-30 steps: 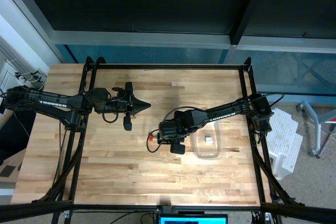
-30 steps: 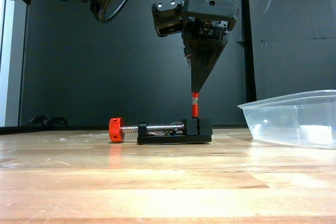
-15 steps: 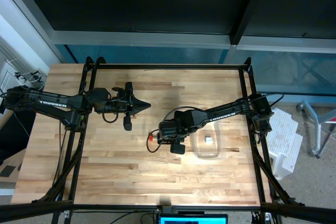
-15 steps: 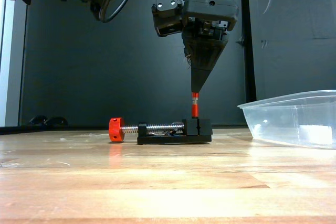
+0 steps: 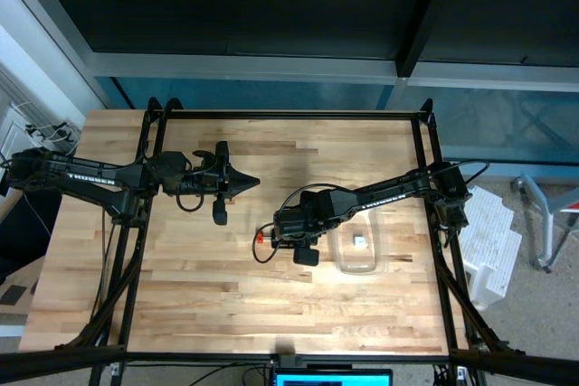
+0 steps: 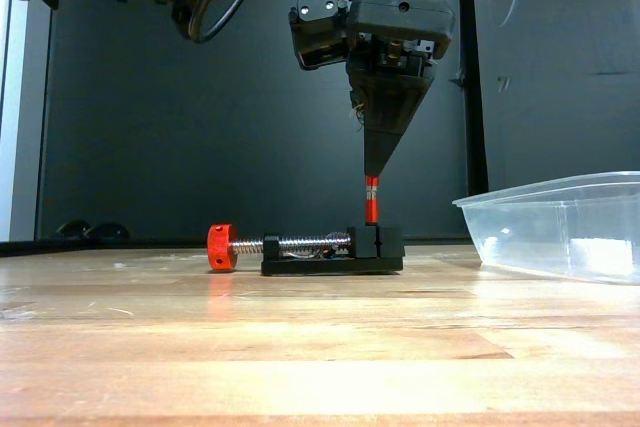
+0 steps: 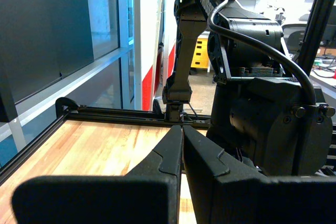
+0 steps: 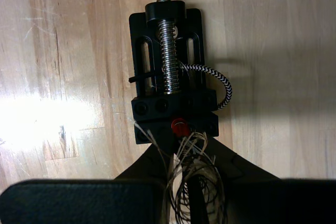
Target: Pick the rca connector and install on the hub
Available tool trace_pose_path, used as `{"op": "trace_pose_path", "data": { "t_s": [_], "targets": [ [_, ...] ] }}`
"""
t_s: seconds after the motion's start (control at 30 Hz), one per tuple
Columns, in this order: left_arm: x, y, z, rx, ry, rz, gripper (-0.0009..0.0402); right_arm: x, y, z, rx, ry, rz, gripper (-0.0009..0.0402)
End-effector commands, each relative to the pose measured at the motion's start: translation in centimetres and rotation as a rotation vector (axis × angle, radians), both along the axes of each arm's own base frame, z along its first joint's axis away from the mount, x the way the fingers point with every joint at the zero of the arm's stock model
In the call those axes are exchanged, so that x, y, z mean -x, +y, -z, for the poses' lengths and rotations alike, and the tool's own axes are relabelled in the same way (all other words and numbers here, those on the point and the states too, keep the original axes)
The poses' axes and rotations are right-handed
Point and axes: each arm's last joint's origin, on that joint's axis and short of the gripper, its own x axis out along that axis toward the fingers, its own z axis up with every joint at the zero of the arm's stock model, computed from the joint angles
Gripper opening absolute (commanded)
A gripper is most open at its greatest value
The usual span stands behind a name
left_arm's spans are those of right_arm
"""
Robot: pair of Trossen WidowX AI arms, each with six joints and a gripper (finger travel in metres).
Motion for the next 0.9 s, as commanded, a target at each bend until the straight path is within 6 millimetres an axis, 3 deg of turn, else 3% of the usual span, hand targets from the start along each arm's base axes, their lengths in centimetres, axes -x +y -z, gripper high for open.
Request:
{"op": "trace_pose_path", "data": {
  "t_s": [0.03,0.4,0.9],
  "targets": [
    [0.0,0.0,0.0,0.0,0.0,0.0,0.0,0.0,0.0,0.0,0.001,-0.001,0.0,0.0004],
    [-0.01,0.0,0.01,0.0,0.0,0.0,0.0,0.0,0.01,0.0,0.002,0.0,-0.005,0.0009],
    [0.0,0.0,0.0,0.0,0.0,0.0,0.0,0.03,0.01,-0.1,0.002,-0.003,-0.004,0.0109]
  ]
}}
